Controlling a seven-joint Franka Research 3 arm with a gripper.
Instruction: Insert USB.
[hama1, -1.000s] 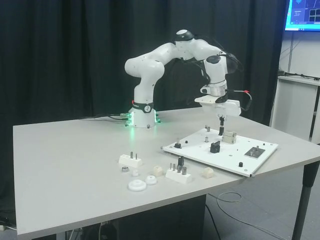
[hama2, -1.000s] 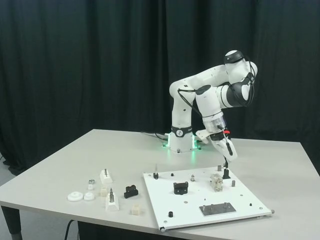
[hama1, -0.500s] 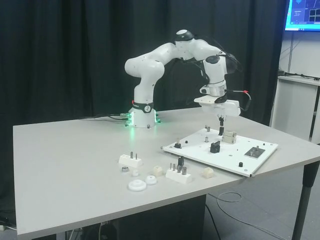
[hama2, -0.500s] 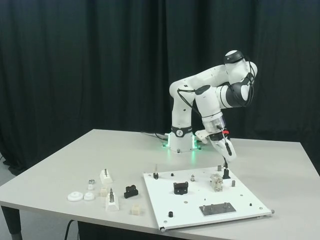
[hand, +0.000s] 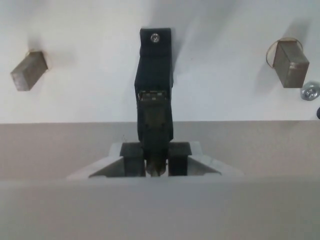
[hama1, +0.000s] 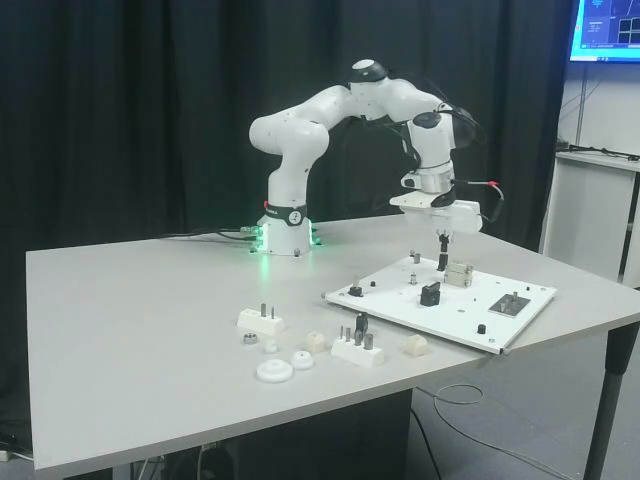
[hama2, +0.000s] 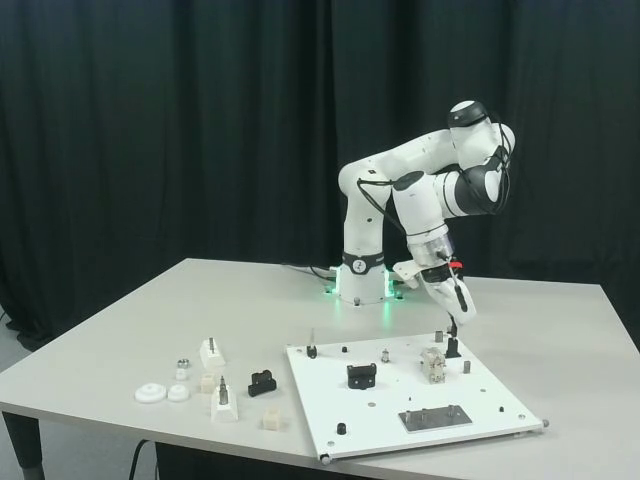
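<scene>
Standing by the table (hama1: 130, 300), I'd say the arm hangs over the white board's (hama1: 520, 320) far edge so the plug drops straight into the black socket (hand: 155, 60) bolted there. The hand (hand: 155, 167) is pinching the USB (hand: 154, 117) between both fingers, plug end pointing down. The USB sits right at the fingertips, lined up just above the socket, apparently not seated yet.

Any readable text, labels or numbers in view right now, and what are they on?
None can be read.
The screen in the top corner of the first room view shows lines and marks, too small to read.
The ring on the arm's base bears a small mark, too small to read.
The white board shows no lettering.
</scene>
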